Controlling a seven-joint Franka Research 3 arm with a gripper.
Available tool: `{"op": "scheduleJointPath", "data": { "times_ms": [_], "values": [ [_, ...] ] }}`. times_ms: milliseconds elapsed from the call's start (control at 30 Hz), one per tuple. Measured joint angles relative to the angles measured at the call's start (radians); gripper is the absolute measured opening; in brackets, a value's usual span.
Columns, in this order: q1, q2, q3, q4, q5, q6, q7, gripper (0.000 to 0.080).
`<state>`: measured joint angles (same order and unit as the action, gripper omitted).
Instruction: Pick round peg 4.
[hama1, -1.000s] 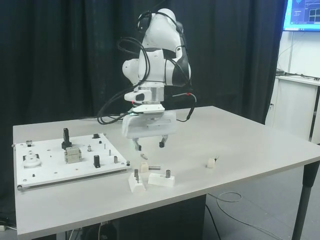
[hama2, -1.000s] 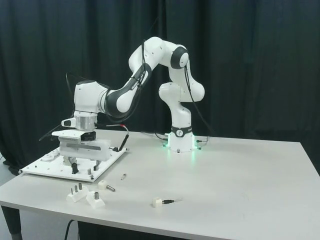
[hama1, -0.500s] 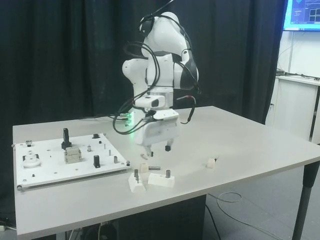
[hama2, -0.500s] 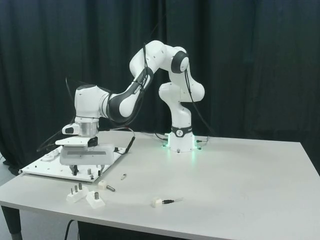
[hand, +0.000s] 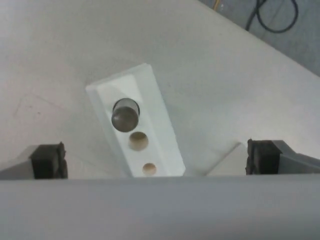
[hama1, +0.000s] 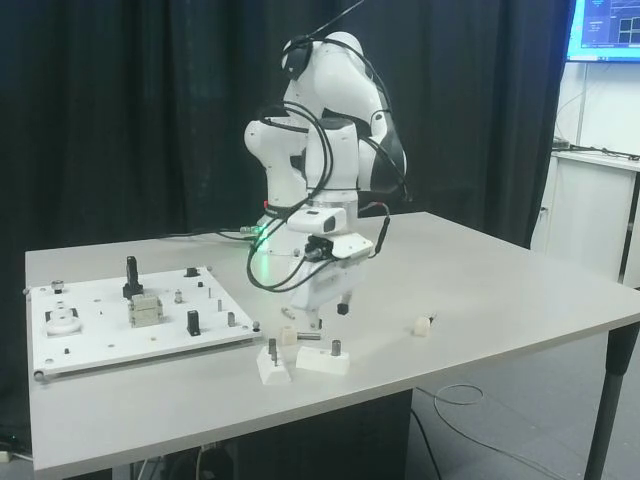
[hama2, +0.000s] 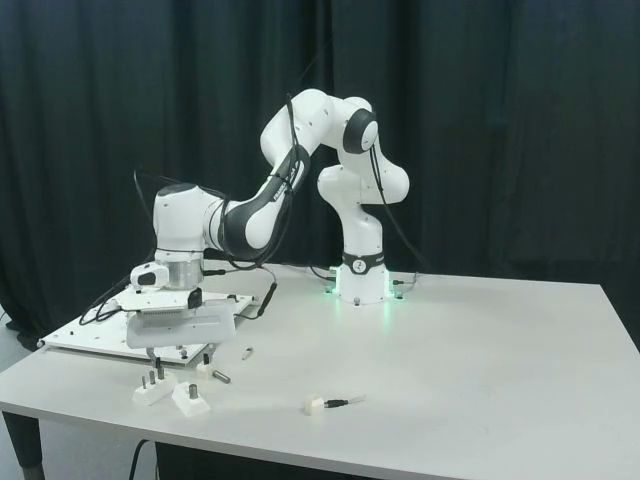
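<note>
Round peg 4 (hand: 125, 114) stood upright in the white holder block (hand: 152, 107) on the table (hama1: 480, 270); gripper (hand: 150, 160) hung above, fingers wide apart, so I'd centre over the peg before descending and closing.

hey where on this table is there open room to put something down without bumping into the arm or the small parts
The widest bare stretch of the grey table runs from the arm's base to the far edge, beyond the small white part. It is crowded by the white board, where the peg holders sit close under the end effector.
</note>
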<state>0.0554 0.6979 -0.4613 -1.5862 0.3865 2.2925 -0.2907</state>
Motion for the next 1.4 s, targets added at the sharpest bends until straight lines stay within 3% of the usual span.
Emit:
{"op": "scheduleJointPath", "data": {
  "times_ms": [633,1400],
  "values": [
    [-0.001,0.047,0.011,0.008,0.0,-0.002,-0.027,0.08],
    [-0.006,0.073,0.03,0.026,0.0,0.0,-0.027,0.08]
  ]
}}
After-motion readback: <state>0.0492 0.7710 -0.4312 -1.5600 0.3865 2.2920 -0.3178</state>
